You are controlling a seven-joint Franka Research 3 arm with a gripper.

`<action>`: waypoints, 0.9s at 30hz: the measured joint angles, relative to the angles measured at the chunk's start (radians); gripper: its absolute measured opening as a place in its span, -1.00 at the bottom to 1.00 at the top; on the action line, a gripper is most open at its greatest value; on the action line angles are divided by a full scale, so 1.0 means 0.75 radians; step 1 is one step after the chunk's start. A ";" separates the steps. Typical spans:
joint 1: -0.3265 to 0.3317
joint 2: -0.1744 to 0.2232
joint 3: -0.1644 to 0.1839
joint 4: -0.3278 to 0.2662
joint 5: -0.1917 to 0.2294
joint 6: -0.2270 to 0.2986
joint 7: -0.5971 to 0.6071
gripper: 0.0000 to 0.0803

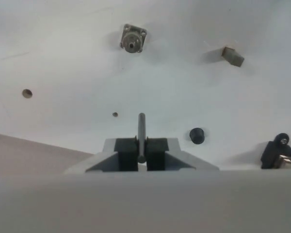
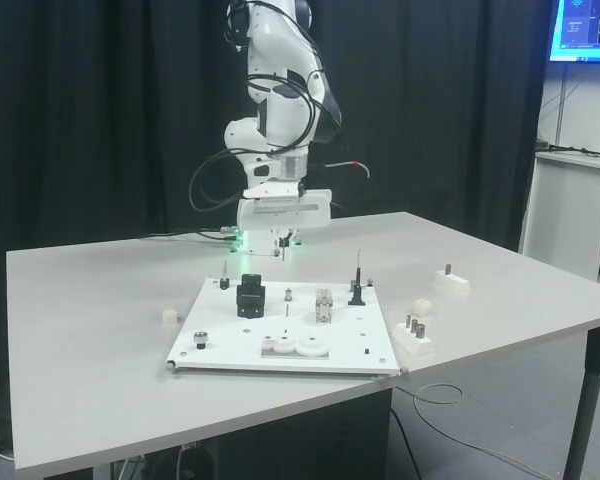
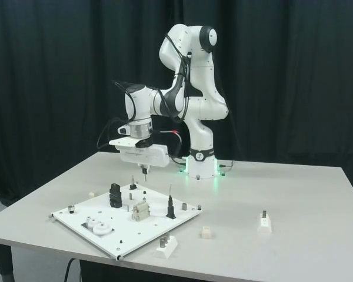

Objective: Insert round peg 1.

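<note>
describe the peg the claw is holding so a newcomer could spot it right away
Find the white arm's claw hanging above the far edge of the white board. Pinched between its black pads is the round peg, a thin grey rod pointing down, the only pin not standing on the board.

The white arm rises from its base near the far edge of the desk, folds at the elbow and reaches forward, its wrist pointing straight down. The gripper (image 3: 145,170) hangs above the desk, clear of its surface. Its black fingers (image 1: 126,151) are closed on a thin grey peg (image 1: 141,136), which stands upright between them.
</note>
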State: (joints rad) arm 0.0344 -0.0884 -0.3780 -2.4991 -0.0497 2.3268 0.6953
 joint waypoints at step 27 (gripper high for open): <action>0.007 0.090 0.003 -0.034 0.035 0.119 0.000 -0.91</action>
State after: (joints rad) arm 0.0399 -0.0206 -0.3755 -2.5249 -0.0236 2.4162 0.6955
